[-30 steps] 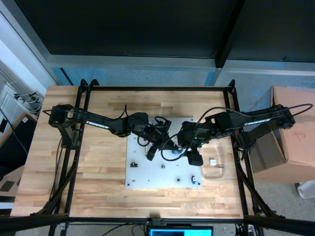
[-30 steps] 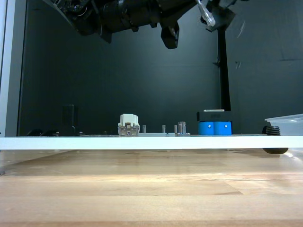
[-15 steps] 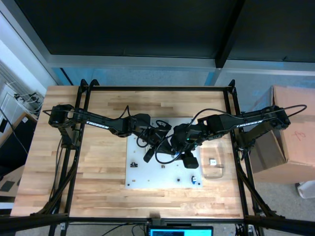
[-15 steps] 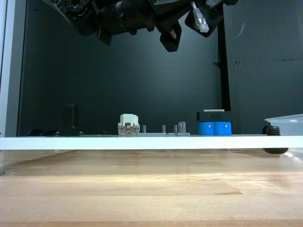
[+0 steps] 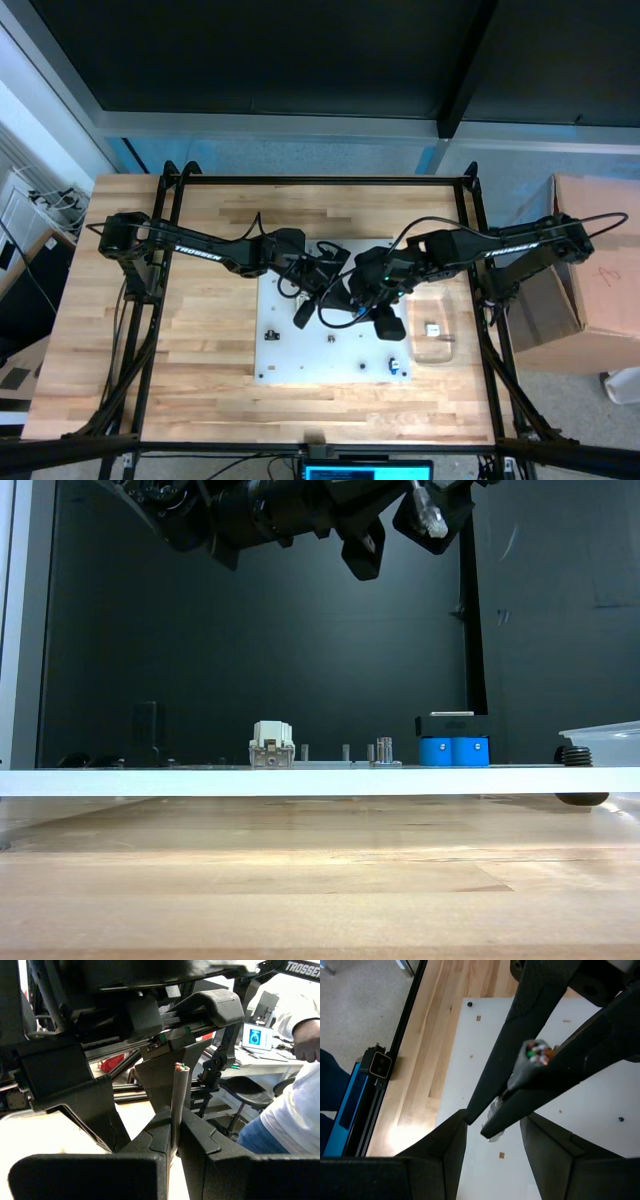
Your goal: Pick the RJ45 connector and install on the taskboard
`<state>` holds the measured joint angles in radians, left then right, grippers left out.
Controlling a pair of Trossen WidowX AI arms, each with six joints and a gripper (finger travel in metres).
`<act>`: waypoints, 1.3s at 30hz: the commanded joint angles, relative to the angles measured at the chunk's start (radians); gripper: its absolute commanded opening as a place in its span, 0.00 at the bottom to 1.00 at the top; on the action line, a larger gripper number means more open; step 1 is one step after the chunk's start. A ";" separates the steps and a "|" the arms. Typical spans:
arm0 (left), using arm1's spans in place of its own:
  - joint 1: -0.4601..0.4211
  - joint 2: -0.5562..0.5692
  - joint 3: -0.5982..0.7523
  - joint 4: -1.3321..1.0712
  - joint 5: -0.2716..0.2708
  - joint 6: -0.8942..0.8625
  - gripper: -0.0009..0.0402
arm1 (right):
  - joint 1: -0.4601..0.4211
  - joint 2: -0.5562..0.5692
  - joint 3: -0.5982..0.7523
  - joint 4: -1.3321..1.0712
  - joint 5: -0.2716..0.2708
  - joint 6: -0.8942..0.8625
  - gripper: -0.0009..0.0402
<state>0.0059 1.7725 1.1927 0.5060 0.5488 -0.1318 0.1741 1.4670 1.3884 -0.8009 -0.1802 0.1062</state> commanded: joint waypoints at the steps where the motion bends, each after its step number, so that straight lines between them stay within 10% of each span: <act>1: 0.000 0.000 0.016 0.000 0.000 0.003 0.02 | 0.000 -0.018 0.002 0.001 0.000 0.000 0.35; 39: 0.000 0.000 0.024 0.001 -0.063 0.014 0.10 | 0.000 -0.054 -0.008 -0.010 -0.001 -0.011 0.02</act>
<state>0.0055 1.7725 1.2167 0.5041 0.4877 -0.1181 0.1738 1.4124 1.3815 -0.8047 -0.1787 0.0978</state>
